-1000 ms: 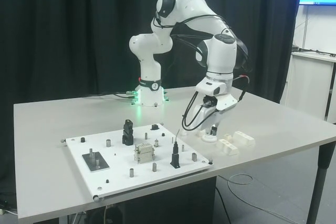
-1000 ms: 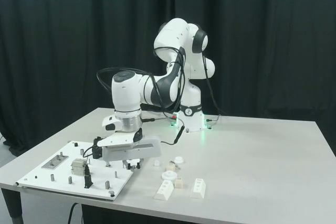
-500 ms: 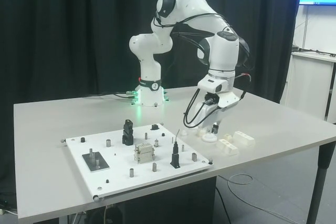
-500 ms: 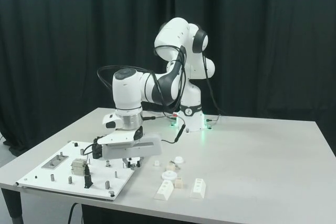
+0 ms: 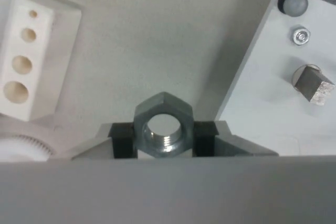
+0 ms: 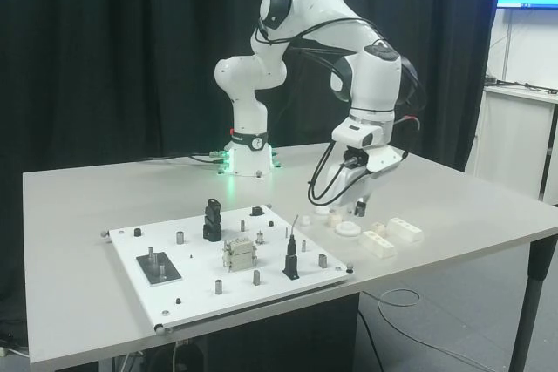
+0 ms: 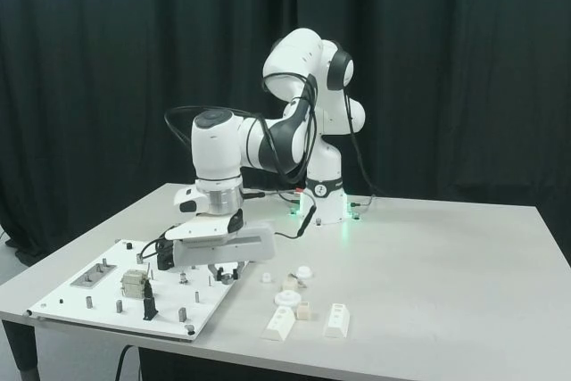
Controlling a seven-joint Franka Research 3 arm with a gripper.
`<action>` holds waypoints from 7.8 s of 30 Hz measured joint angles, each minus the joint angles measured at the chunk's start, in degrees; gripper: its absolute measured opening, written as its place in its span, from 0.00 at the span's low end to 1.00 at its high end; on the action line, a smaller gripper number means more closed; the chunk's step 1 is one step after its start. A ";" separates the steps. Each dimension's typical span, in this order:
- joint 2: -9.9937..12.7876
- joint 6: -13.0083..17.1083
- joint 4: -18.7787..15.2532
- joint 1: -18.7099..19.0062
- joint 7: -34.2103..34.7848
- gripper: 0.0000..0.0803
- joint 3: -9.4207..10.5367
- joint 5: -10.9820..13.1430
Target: Insert bolt 4.
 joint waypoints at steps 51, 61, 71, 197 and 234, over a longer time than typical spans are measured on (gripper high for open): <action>-4.15 -7.98 2.52 -11.25 -20.69 0.28 -0.71 -7.87; -4.58 -8.98 2.40 -15.74 -29.20 0.28 -1.49 -6.30; -5.11 -9.02 0.12 -17.11 -37.09 0.28 -5.94 -4.89; -2.12 18.93 -23.59 -25.24 -98.44 0.28 -16.10 16.55; -1.17 18.70 -23.57 -25.19 -97.45 0.28 -15.70 16.53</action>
